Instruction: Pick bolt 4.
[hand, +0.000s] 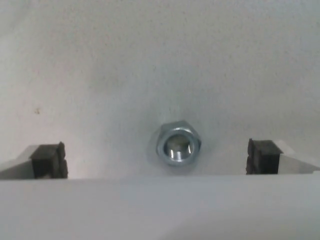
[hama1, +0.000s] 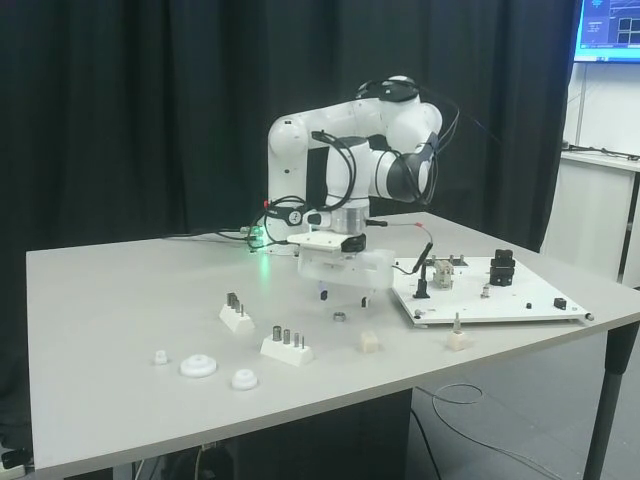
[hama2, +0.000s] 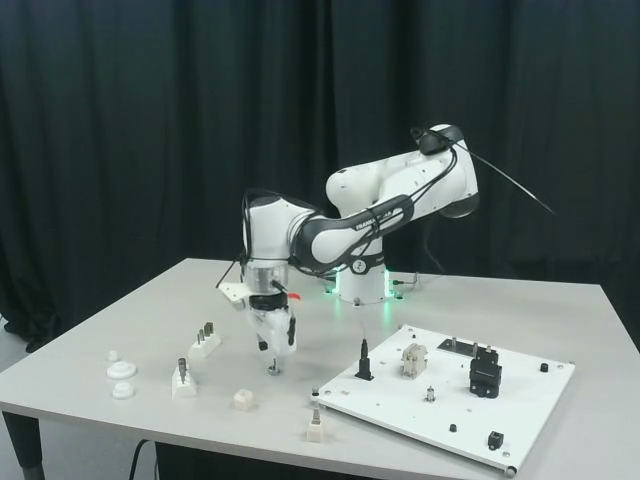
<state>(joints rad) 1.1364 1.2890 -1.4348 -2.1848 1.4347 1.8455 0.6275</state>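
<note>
gripper (hand: 157, 159) hangs just above the grey table (hama1: 120, 300), fingers spread wide, holding nothing. bolt 4 (hand: 178, 143) stands upright on the bare table, head up, between the two fingertips and a little nearer one. its long axis runs vertical, in line with the approach. judgement: straight descent, then close across the hex head.
</note>
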